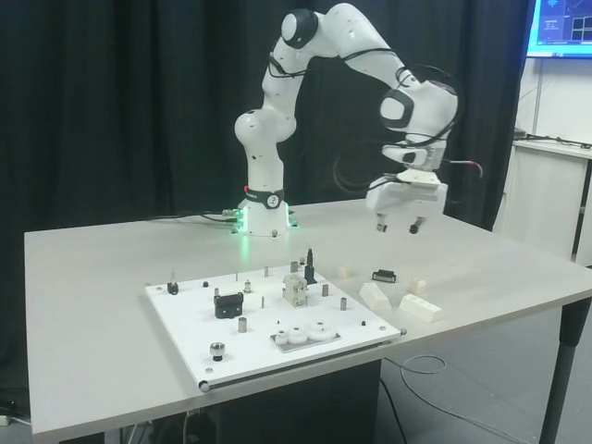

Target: Remove USB.

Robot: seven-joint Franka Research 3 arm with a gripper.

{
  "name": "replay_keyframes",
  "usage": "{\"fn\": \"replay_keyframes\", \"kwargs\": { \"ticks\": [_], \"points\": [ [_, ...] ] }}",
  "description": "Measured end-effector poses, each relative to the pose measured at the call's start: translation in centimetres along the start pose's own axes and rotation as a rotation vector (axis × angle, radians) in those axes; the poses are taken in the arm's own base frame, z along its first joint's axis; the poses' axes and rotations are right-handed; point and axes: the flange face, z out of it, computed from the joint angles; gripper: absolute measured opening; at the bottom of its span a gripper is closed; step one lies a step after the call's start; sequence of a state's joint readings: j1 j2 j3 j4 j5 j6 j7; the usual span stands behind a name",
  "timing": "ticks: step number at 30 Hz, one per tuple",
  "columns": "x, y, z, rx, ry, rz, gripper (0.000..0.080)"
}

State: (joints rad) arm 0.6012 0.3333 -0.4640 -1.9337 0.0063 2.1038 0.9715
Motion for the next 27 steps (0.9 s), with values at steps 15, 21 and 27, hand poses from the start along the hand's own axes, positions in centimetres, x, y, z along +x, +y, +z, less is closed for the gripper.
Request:
{"fn": "replay_keyframes", "kwargs": {
  "ticks": [15,21,27],
  "points": [
    [7.1,6.8,0.9,0.012,-0.038,-0.018,0.08],
    [9.5,9.2,1.5,0.011,-0.05,-0.014,0.08],
    [11.5,11.5,2.4,0.01,-0.06,-0.001,0.08]
  ]
}}
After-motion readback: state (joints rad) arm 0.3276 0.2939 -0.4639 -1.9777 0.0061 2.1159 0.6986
